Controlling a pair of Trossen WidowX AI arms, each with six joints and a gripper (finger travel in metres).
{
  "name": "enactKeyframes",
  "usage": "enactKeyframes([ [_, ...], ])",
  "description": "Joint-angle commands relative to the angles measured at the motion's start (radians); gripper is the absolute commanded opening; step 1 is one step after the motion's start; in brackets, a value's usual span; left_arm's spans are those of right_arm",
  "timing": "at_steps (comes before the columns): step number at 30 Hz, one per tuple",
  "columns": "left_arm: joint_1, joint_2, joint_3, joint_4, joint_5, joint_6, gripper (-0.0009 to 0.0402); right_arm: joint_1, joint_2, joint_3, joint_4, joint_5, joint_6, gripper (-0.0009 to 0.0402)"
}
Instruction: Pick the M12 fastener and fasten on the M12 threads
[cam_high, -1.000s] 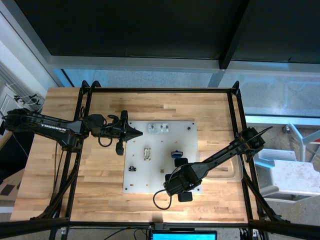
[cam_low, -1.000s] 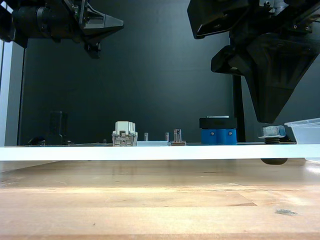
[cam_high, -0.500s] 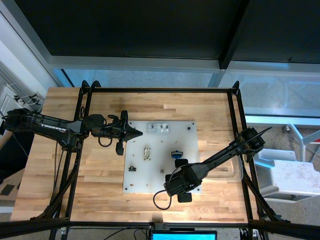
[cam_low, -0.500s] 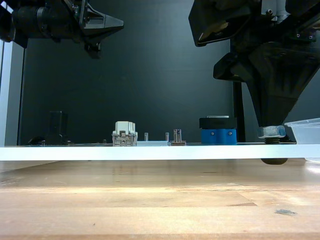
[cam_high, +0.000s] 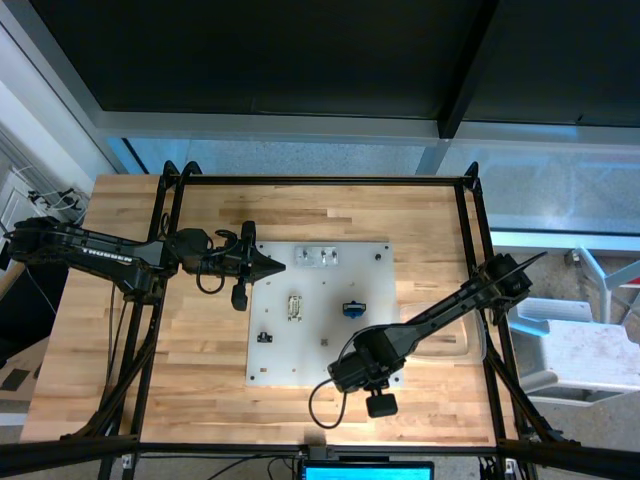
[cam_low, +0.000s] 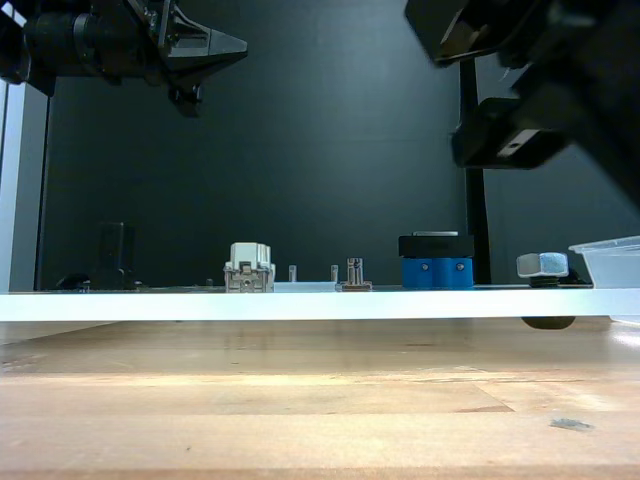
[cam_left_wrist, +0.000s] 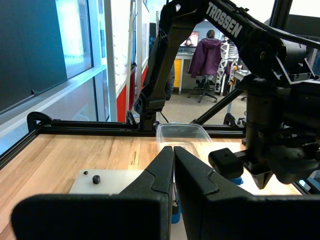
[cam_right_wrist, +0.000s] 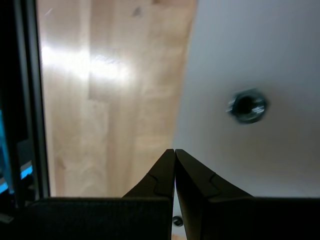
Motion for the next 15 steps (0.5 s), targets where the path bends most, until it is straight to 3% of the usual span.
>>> enactKeyframes([
  [1,0.000,0.000,0.000,0.000,0.000,0.000,0.0000,0.002,-0.007,0.002,-0.011,0.097,0.018,0.0000],
  [7,0.000,0.000,0.000,0.000,0.000,0.000,0.0000,0.002,-0.020,0.001,-0.014,0.271,0.058,0.0000],
  [10,0.000,0.000,0.000,0.000,0.000,0.000,0.0000,0.002,-0.016,-0.005,-0.003,0.290,0.060,0.0000],
  [15,0.000,0.000,0.000,0.000,0.000,0.000,0.0000,0.002,0.001,-0.011,0.010,0.290,0.059,0.0000],
])
